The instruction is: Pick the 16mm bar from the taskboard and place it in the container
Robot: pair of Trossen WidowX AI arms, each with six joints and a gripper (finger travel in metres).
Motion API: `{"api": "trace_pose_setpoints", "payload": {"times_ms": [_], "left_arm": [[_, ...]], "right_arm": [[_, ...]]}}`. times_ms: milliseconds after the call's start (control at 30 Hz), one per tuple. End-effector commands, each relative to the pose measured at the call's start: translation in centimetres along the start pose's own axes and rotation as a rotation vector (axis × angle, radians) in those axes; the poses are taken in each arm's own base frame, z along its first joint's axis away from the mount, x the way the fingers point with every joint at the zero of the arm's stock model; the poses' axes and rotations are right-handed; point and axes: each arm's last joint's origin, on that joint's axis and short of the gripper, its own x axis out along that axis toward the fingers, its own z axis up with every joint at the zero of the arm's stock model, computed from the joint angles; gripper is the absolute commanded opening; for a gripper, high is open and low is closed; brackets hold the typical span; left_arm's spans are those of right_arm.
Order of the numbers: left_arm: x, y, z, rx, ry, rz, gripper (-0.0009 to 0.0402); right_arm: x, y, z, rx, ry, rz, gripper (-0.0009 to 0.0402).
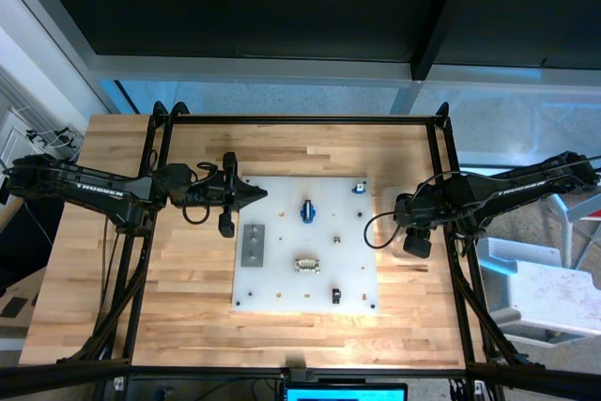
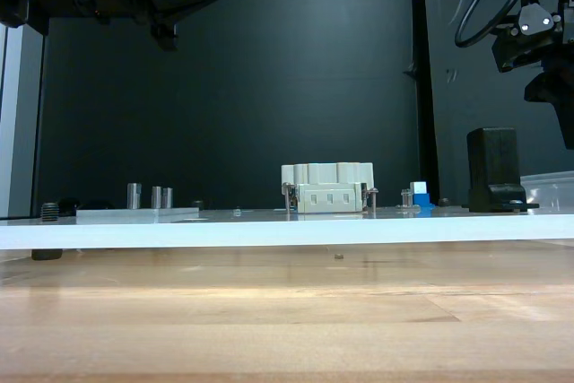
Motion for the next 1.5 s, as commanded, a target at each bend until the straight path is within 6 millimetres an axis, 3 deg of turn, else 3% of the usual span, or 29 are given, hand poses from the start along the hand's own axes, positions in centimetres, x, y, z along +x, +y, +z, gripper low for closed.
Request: {"api": "trace_pose_setpoints", "payload": {"times_ms": [33, 333, 1500], "left_arm": [[0.01, 0.00, 0.01, 0.000, -0.001, 0.000, 0.0000], [0.01, 0.00, 0.01, 0.000, 0.000, 0.000, 0.0000], [0.01, 0.01, 0.01, 0.000, -0.001, 0.000, 0.0000]], "right_arm": [[0.01, 0.01, 0.00, -0.002, 0.000, -0.001, 0.0160], [0.00, 0.11, 0.19, 0.001, -0.020, 0.009, 0.0193], [0.00, 0.18, 0.31, 0.003, -0.032, 0.019, 0.0193]]}}
